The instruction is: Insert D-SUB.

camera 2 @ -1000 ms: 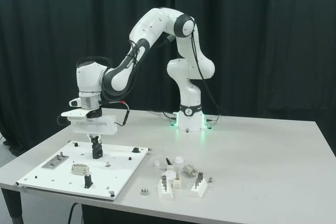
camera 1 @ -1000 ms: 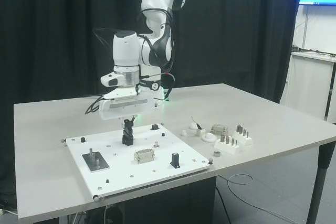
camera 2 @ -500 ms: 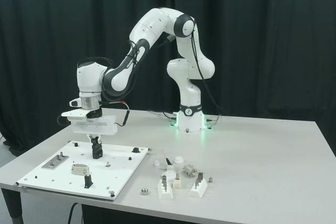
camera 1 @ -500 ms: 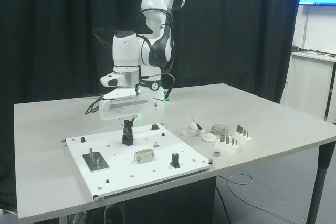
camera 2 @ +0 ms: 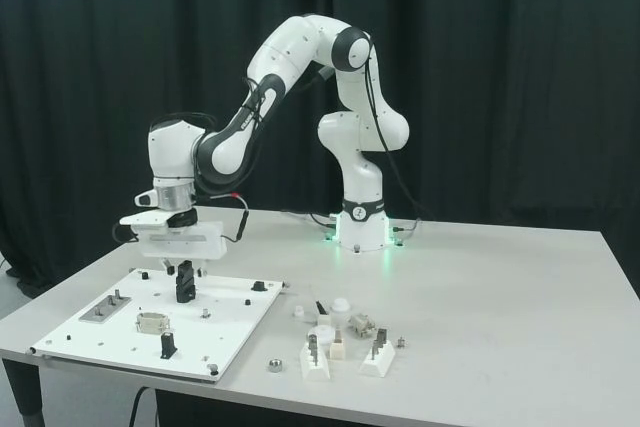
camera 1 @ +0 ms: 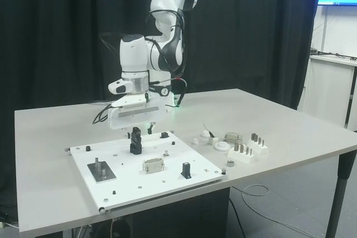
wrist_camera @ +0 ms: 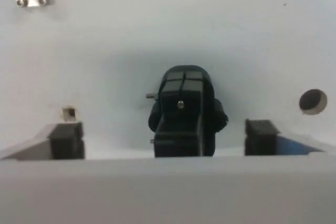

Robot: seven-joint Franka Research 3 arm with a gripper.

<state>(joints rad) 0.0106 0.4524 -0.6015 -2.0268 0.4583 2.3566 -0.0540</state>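
Observation:
The black D-SUB connector [camera 1: 134,141] [camera 2: 184,286] stands upright on the white board [camera 1: 167,185] [camera 2: 235,332], near its far side. My gripper [camera 1: 143,129] [camera 2: 185,268] hangs just above it, open. In the wrist view the connector [wrist_camera: 184,111] sits between the two black fingertips [wrist_camera: 65,140], with a gap on each side, so neither finger touches it. The gripper [wrist_camera: 163,140] holds nothing.
On the board are a grey plate with pegs [camera 1: 100,170], a grey connector housing [camera 1: 152,165], a small black upright part [camera 1: 186,170] and a black knob [camera 1: 164,135]. White holders with pins [camera 1: 248,149] and a nut [camera 1: 228,164] lie on the table beside it.
The gripper has let go of the black connector and risen a little above it. The connector stays standing on the board.

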